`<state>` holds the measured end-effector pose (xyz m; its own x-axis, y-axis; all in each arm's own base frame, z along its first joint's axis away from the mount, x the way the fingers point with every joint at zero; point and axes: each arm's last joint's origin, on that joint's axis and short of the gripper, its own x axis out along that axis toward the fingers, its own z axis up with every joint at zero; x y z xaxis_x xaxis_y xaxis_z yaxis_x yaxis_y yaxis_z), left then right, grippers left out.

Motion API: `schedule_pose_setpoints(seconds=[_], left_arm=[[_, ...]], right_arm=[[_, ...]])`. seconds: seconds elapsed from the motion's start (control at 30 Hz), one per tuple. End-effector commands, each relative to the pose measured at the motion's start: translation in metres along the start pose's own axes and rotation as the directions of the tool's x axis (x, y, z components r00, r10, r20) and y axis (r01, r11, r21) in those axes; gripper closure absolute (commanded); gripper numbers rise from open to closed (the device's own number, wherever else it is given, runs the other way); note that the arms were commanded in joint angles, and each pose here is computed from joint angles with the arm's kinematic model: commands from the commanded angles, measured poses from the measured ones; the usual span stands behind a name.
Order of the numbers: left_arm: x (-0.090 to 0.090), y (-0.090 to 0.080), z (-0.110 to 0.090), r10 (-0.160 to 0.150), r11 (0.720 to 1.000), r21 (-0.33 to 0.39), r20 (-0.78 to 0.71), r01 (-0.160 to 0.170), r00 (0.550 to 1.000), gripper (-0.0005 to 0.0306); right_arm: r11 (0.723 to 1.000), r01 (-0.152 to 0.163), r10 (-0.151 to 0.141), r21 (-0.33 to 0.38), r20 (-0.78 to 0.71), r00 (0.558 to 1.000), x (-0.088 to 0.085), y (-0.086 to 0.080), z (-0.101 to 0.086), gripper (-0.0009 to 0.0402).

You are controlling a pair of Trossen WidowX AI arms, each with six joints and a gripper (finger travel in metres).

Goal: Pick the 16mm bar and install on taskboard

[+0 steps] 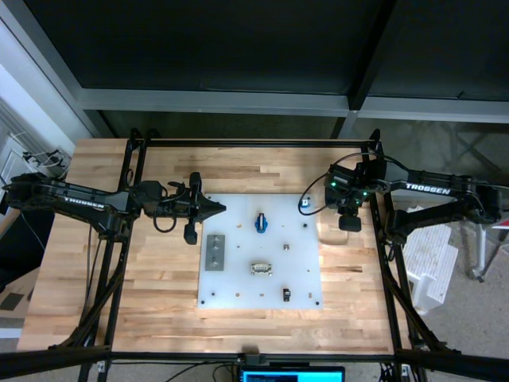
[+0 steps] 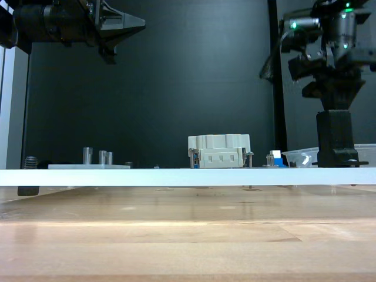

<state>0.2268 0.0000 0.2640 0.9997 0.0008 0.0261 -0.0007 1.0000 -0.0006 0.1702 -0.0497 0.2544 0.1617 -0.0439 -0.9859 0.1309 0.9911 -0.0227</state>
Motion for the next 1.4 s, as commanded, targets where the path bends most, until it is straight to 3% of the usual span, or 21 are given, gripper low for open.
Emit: schedule_pose_setpoints(seconds=[0.03,0.33,0.63,0.73,0.87,1.4], left_arm=[[0.000,0.000,0.000,0.000,1.000,0.000,0.000,0.000,1.000,0.0300],[0.000,0.000,0.000,0.000,1.000,0.000,0.000,0.000,1.000,0.0300],[0.000,0.000,0.000,0.000,1.000,0.000,0.000,0.000,1.000,0.0300],[0.000,0.000,0.000,0.000,1.000,0.000,0.000,0.000,1.000,0.0300],[0.000,0.000,0.000,0.000,1.000,0.000,0.000,0.000,1.000,0.0300],[0.000,0.000,0.000,0.000,1.000,0.000,0.000,0.000,1.000,0.0300]], right_arm=[[1.000,-0.006,0.005,0.023,0.022,1.000,-0.009,0.009,0.004,0.0389],[0.999,-0.035,0.035,-0.001,0.040,0.999,-0.022,0.037,0.013,0.0389],[0.997,-0.060,0.060,-0.047,0.003,0.998,-0.016,0.080,0.025,0.0389],[0.997,-0.060,0.060,-0.056,-0.014,0.998,-0.013,0.093,0.030,0.0389],[0.997,-0.038,0.037,-0.071,-0.015,0.999,-0.013,0.111,0.040,0.0389],[0.997,-0.033,0.029,-0.069,-0.049,0.998,0.001,0.186,0.065,0.0389]])
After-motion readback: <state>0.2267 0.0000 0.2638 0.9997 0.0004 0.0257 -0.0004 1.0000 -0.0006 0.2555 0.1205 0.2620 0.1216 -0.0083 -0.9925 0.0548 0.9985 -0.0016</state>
